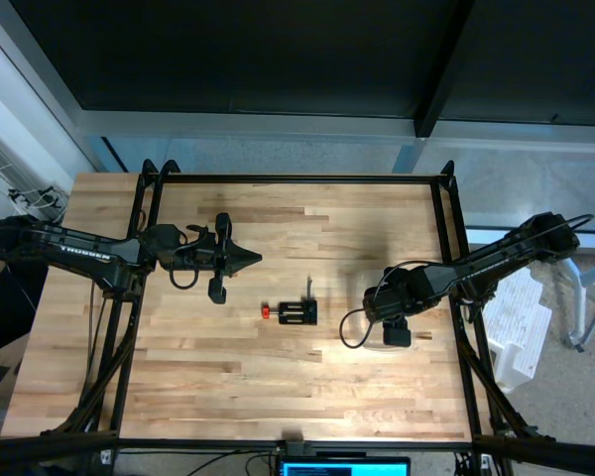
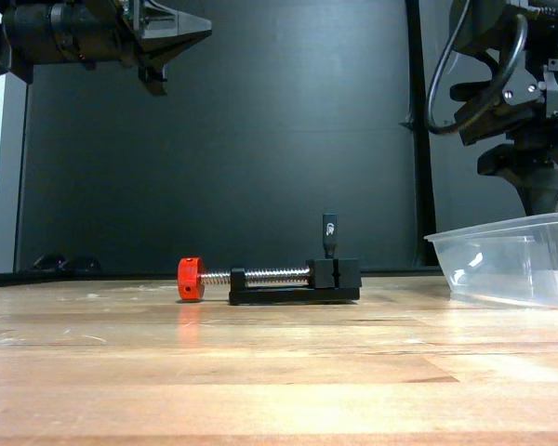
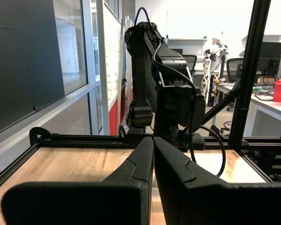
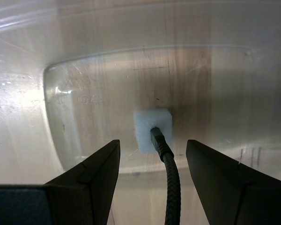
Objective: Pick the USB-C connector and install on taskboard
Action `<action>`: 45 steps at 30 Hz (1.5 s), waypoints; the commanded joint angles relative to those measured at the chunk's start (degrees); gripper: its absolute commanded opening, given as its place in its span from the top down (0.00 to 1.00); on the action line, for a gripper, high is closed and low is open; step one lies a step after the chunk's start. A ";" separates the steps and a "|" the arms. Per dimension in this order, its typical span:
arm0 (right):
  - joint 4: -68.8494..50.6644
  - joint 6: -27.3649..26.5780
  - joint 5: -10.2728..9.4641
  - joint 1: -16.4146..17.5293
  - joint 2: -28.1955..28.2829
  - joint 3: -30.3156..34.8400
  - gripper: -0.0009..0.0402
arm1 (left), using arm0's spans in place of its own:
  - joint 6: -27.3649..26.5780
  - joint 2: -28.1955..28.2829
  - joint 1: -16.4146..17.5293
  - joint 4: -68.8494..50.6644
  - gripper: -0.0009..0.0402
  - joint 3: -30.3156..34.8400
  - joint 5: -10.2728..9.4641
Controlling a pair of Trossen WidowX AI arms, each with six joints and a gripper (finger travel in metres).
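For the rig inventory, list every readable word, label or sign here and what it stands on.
"TROSSEN": on the black left arm; its left gripper, shut, hangs high to the left of the black block taskboard.
Pale mark on the taskboard's thin dark post: too small to read.
Embossed marks on the clear plastic tray, where the open right gripper reaches down: unreadable.

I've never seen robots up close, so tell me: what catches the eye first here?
The orange-red knob on the black taskboard mid-table stands out. The right end effector hangs open over a clear tray, aimed at the USB-C connector inside it. The left end effector is shut, raised left of the board.
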 commanded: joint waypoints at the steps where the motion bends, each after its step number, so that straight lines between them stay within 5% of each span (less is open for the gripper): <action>1: 0.17 0.02 0.04 -0.02 0.00 -0.46 0.50 | 0.00 0.00 0.00 0.00 0.98 0.02 0.02; 12: 1.97 -0.02 0.11 -0.09 0.00 -1.62 0.51 | 0.00 0.00 0.00 0.02 0.98 0.02 0.02; 45: 2.58 -0.02 0.24 -0.17 -0.04 -2.43 0.93 | 0.00 0.00 0.02 0.00 0.98 0.02 0.02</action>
